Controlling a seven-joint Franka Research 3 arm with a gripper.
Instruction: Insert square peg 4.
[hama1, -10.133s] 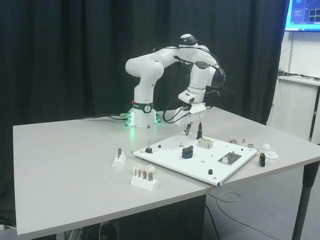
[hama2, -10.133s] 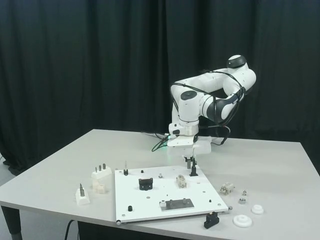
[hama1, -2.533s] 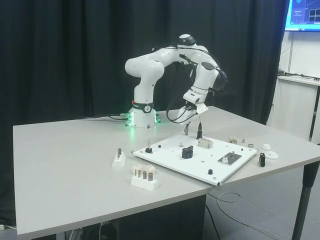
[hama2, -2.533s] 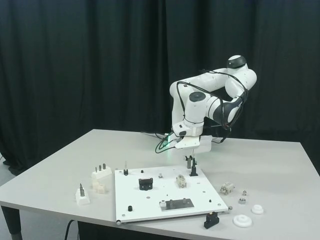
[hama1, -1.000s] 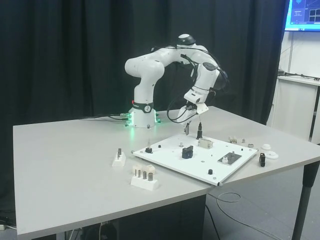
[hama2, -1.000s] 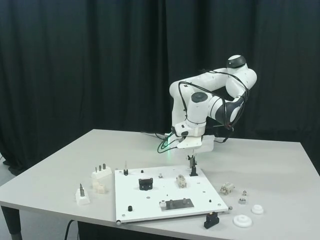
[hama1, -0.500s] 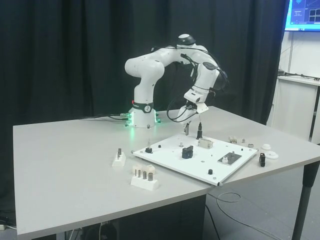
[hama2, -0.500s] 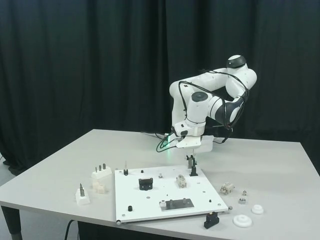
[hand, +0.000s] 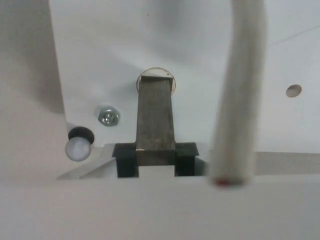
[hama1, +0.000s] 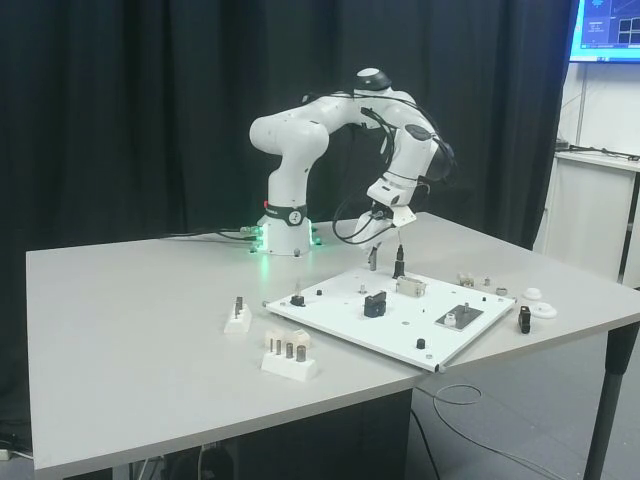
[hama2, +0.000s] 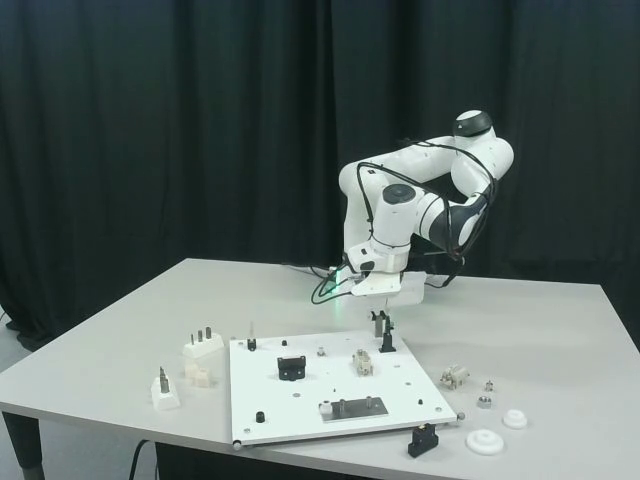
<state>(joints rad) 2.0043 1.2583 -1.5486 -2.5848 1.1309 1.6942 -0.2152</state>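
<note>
Wrist view: gripper (hand: 156, 159) clamped narrow on the peg (hand: 156, 117), far end meeting the round hole (hand: 170, 80) in the white board (hand: 125, 50).

First room view: peg (hama1: 373, 259) upright at the board's back edge, under the tilted hand.

Second room view: same spot, depth hidden. Probably entering the hole; left to do: press home, let go.

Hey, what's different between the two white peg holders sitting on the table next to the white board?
The small holder carries a single upright peg, while the large holder carries several. The small holder is a low, narrow block, and the large holder is clearly wider and taller. Both are white, and both stand on the grey table beside the white board, not on it.
</note>
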